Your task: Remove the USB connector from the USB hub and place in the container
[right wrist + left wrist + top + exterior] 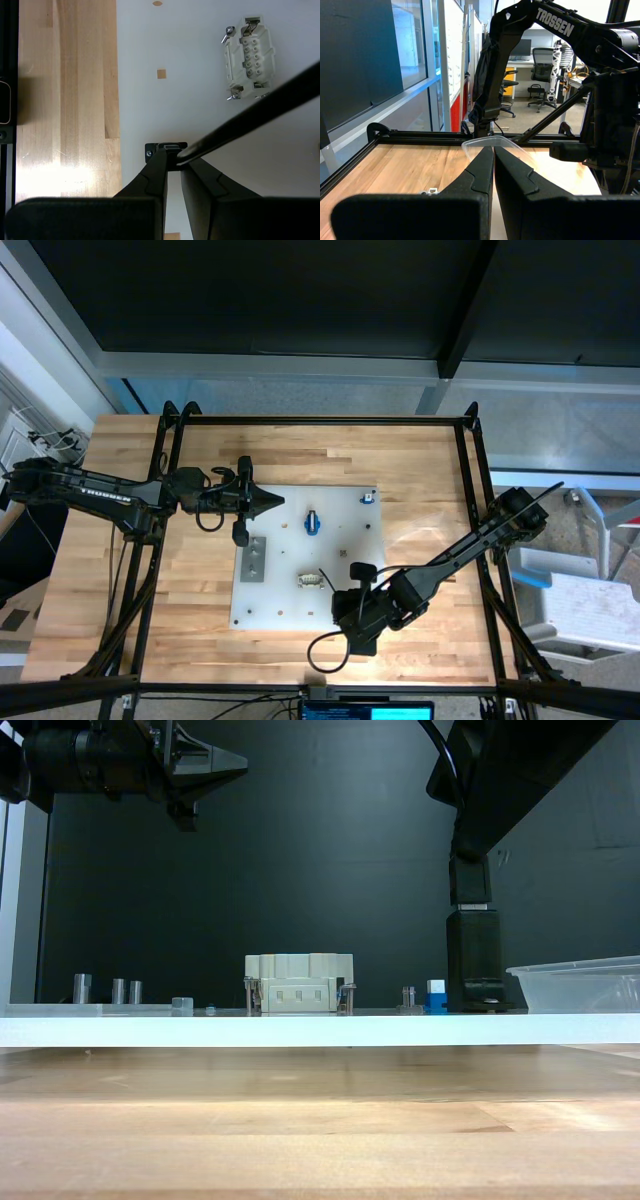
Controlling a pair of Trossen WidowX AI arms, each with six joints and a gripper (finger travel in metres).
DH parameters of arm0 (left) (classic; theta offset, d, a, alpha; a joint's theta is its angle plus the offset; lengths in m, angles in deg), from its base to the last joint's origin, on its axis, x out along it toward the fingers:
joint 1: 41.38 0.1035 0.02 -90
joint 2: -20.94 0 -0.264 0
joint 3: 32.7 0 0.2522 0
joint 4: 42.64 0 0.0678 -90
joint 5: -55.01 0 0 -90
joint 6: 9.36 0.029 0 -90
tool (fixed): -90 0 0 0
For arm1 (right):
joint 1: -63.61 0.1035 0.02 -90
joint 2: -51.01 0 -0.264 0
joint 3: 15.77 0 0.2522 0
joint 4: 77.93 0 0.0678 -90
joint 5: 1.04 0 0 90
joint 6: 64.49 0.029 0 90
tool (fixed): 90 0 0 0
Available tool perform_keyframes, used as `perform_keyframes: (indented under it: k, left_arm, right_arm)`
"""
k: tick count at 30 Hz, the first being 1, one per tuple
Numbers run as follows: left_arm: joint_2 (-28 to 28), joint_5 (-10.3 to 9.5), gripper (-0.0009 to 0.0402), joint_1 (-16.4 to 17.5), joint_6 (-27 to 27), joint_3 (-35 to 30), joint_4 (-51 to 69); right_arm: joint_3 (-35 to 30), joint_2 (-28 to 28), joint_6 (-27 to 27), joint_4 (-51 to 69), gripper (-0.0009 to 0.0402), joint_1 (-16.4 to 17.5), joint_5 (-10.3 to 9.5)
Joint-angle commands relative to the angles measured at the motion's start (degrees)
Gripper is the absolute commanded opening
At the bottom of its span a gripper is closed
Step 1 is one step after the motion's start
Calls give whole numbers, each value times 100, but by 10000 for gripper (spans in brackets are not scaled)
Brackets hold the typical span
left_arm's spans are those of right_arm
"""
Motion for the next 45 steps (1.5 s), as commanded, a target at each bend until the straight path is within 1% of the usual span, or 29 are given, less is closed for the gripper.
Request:
perform_keyframes:
  k: [1,15,18,20,21,24,29,33,40,45]
  left_arm:
    - [0,2,1,0,0,-2,-2]
    - [0,2,1,2,0,-2,-2]
    - [0,2,1,2,0,-2,-2]
    - [2,2,1,0,0,-2,-2]
    - [2,2,1,0,0,-2,-2]
    - [2,2,1,0,0,-2,-2]
    - [0,2,1,0,0,-2,0]
    - [2,2,1,0,0,-2,-2]
    - [0,2,1,0,0,-2,-2]
    - [2,2,1,0,0,-2,-2]
  right_arm:
    - [-4,-2,-28,31,0,0,-20]
    - [-4,-2,-166,35,0,-39,-92]
    - [-4,0,-197,35,0,-52,-168]
    - [-4,7,-205,39,0,-59,-177]
    - [-22,59,-208,42,0,-66,-223]
    - [-212,168,-289,216,0,-81,-280]
    - [-636,352,-485,610,0,-118,-321]
    - [-820,439,-549,780,0,-140,-358]
    - [-798,437,-452,776,0,-138,-367]
    - [-610,356,-356,520,0,-101,-363]
